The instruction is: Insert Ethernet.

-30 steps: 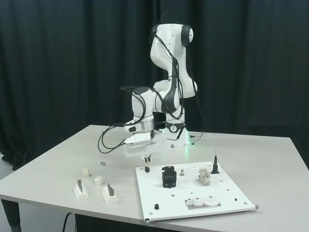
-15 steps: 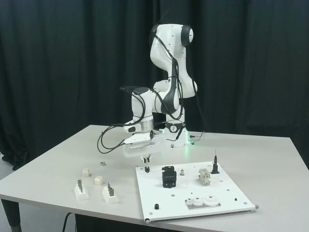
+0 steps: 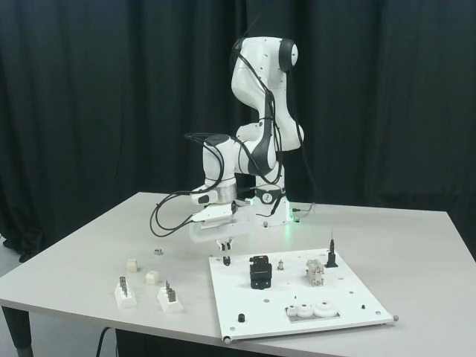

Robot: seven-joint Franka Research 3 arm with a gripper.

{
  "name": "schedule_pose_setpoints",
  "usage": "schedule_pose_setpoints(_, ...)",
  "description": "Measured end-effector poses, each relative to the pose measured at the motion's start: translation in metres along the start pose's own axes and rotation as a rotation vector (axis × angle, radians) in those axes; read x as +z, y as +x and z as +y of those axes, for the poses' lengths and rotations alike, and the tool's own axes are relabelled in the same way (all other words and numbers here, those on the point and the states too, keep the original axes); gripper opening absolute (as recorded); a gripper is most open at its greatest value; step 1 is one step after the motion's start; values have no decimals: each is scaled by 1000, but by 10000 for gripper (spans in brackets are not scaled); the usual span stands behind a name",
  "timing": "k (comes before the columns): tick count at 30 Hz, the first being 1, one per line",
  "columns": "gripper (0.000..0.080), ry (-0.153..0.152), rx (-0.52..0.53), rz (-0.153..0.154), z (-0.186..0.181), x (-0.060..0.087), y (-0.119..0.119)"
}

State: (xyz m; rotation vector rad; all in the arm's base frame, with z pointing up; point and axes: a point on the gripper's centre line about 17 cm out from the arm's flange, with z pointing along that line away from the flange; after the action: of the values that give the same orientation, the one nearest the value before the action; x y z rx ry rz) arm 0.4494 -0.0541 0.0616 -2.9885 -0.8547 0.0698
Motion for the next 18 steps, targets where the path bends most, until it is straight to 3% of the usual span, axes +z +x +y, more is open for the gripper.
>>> schedule_pose_setpoints(18,75,10,86,1,-1,6,0)
